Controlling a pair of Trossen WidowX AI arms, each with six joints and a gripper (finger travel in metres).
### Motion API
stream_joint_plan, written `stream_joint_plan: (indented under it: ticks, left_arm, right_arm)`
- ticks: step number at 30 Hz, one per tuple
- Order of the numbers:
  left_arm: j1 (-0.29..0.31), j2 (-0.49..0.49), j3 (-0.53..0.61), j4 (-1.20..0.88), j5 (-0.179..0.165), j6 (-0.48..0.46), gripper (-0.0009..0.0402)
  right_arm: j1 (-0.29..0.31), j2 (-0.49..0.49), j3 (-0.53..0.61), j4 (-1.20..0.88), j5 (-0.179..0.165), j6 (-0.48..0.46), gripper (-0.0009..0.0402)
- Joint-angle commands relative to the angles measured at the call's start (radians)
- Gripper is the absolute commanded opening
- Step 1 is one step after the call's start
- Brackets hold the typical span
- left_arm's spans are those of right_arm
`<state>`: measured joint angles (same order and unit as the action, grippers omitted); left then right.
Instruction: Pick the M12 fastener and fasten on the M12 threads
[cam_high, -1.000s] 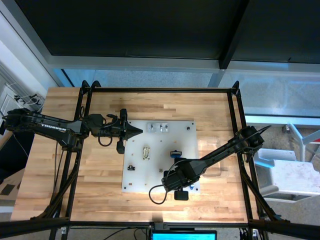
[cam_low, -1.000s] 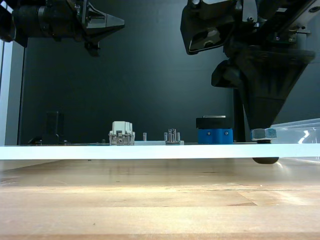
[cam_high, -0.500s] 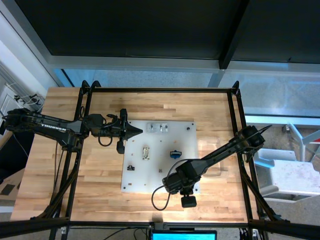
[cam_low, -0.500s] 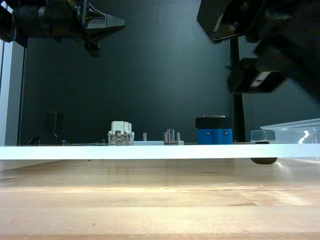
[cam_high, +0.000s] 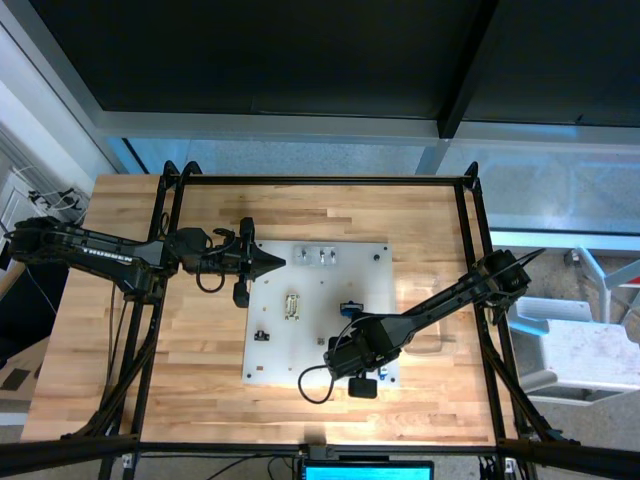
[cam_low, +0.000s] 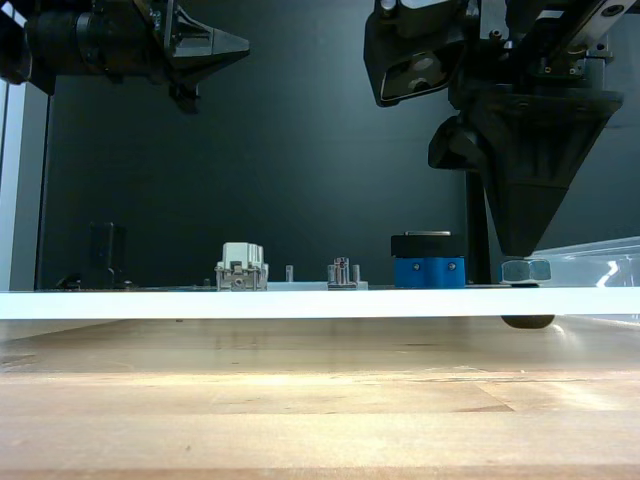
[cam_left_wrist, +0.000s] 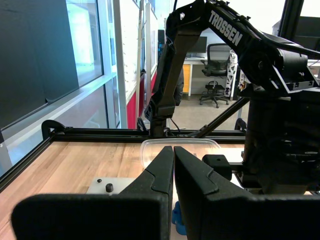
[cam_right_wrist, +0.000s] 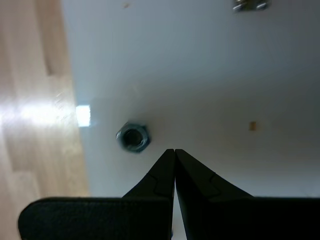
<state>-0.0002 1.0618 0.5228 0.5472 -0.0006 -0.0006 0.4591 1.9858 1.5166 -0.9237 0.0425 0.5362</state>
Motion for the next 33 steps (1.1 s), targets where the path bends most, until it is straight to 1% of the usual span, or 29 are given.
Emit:
stream_joint_plan:
  ticks: [1,9,11,12,13,14,15,17,18,19,23,24,25,29,31,33]
  left_arm:
    - [0.0,0.0,0.0,0.0,0.0,0.0,0.0]
    - [0.0,0.0,0.0,0.0,0.0,0.0,0.0]
    - [0.0,0.0,0.0,0.0,0.0,0.0,0.0]
    - [0.0,0.0,0.0,0.0,0.0,0.0,0.0]
    - [0.0,0.0,0.0,0.0,0.0,0.0,0.0]
    - [0.0,0.0,0.0,0.0,0.0,0.0,0.0]
    - [0.0,0.0,0.0,0.0,0.0,0.0,0.0]
    - [0.0,0.0,0.0,0.0,0.0,0.0,0.0]
    - [0.0,0.0,0.0,0.0,0.0,0.0,0.0]
    - [0.0,0.0,0.0,0.0,0.0,0.0,0.0]
    - [0.0,0.0,0.0,0.0,0.0,0.0,0.0]
    - [0.0,0.0,0.0,0.0,0.0,0.0,0.0]
    - [0.0,0.0,0.0,0.0,0.0,0.0,0.0]
    - [0.0,0.0,0.0,0.002,0.0,0.0,0.0]
    - [0.0,0.0,0.0,0.0,0.0,0.0,0.0]
    - [0.0,0.0,0.0,0.0,0.0,0.0,0.0]
  right_arm:
    - [0.0,0.014,0.0,0.026,0.002,0.005,0.0]
    - [0.001,0.019,-0.002,0.045,-0.004,0.005,0.0]
    - [0.001,0.019,-0.002,0.046,-0.024,0.005,0.0]
    - [0.001,0.019,-0.002,0.046,-0.041,0.004,0.0]
    - [0.001,0.019,-0.002,0.046,-0.064,0.001,0.0]
    - [0.001,0.019,-0.002,0.046,-0.1,-0.004,0.0]
    - [0.001,0.019,-0.002,0.046,-0.154,-0.019,0.0]
    - [0.001,0.016,-0.002,0.044,-0.284,-0.056,0.0]
    - [0.001,0.016,-0.002,0.041,-0.331,-0.068,0.0]
    - [0.001,0.015,-0.002,0.036,-0.353,-0.073,0.0]
    - [0.001,0.013,-0.002,0.027,-0.347,-0.072,0.0]
    - [0.001,0.013,-0.002,0.027,-0.337,-0.072,0.0]
    - [0.001,0.013,-0.002,0.027,-0.318,-0.068,0.0]
    - [0.002,0.003,-0.002,0.029,-0.218,-0.03,0.0]
    - [0.001,0.0,0.006,0.023,-0.161,-0.021,0.0]
    - [0.001,-0.002,0.01,0.02,-0.097,-0.014,0.0]
